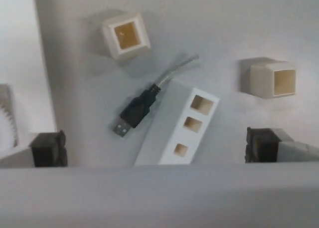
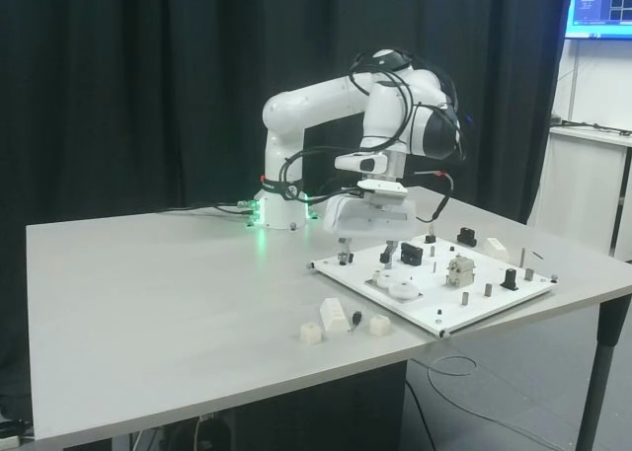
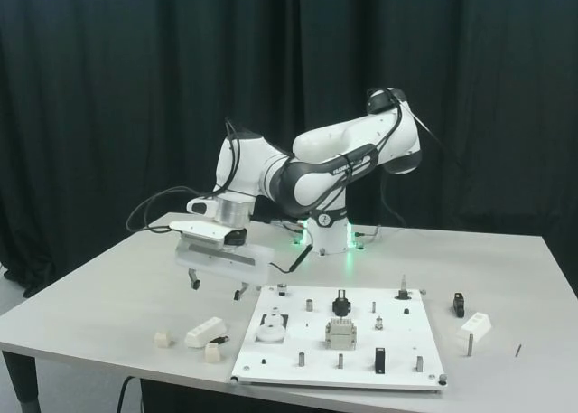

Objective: Remove square peg 4.

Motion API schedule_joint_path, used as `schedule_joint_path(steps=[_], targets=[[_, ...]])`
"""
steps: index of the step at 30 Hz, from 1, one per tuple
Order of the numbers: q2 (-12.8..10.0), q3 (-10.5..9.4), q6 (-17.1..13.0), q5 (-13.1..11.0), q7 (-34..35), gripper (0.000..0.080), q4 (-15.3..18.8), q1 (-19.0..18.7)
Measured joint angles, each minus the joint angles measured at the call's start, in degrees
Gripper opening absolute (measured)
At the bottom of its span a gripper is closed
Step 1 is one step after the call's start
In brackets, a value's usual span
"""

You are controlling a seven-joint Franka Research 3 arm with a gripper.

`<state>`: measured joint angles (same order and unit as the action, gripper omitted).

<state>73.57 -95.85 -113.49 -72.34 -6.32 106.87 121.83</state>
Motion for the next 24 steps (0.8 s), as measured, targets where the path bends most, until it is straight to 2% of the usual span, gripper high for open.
schedule_joint_path(steps=[24], targets=[[0.0, -0.02, -0.7, -3.1, -1.3, 0.0800, 0.7, -0.1]])
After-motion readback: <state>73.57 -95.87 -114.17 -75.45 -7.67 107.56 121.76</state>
